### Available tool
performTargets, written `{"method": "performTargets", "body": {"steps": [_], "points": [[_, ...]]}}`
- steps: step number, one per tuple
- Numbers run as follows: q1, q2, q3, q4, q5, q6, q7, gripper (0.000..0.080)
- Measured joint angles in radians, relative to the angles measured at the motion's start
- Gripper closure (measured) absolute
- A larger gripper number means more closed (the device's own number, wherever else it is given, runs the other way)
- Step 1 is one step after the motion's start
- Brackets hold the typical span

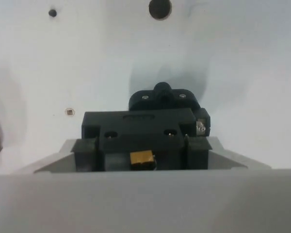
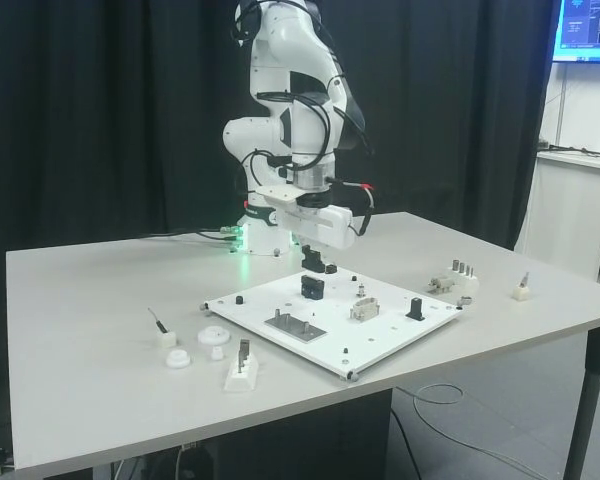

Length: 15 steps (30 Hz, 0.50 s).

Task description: Insert D-SUB.

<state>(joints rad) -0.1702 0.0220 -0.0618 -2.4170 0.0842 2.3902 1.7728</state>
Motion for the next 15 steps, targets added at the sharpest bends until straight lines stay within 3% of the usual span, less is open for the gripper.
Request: {"method": "performTargets", "body": {"steps": [15], "points": [[0.0, -0.006, 0.001, -0.023, 0.0, 0.011, 0.0, 0.0422]]}}
